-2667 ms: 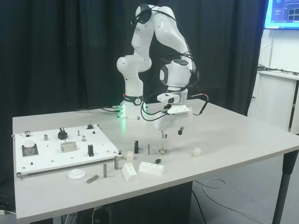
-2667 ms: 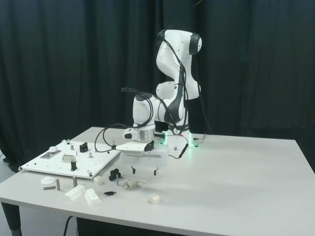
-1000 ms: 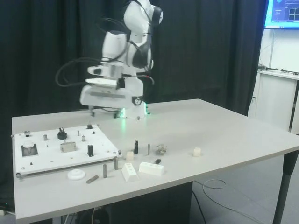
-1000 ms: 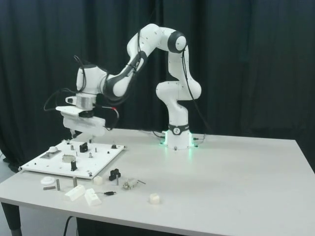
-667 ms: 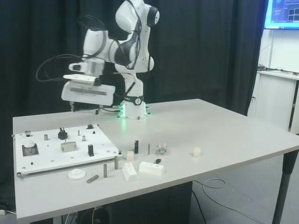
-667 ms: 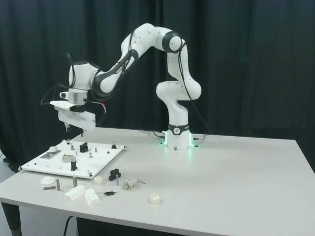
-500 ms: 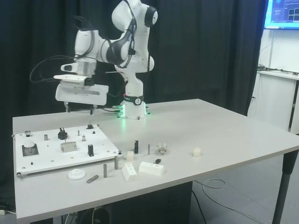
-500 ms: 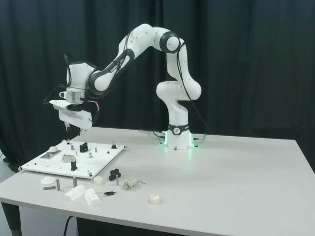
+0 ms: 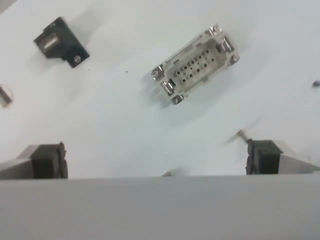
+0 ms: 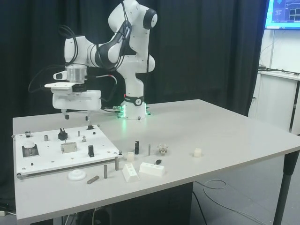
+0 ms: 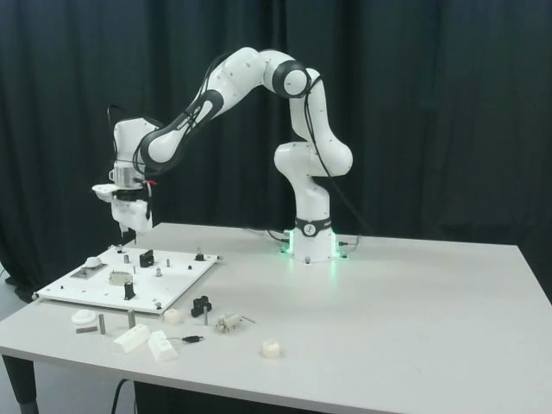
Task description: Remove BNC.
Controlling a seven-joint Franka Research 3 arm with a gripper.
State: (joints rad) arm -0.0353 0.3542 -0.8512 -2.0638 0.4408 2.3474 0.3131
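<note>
The tool [image 9: 155,159] hangs released over the white board [image 10: 47,159], its black fingertips [image 9: 47,160] wide apart. The BNC [image 9: 241,134], seemingly the small metal stub standing on the board, is just beside one fingertip, untouched. Only the wrist view shows the multi-pin connector [image 9: 195,65] and black socket block [image 9: 60,40] closely. The room views show loose parts on the grey desk [image 10: 225,131] before black curtains.

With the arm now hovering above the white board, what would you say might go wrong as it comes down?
The open gripper hangs over a crowded white board. Its widely spread fingers could catch the multi-pin connector or the black socket on descent. Several small upright parts look alike from here, so it may close on the wrong one.
</note>
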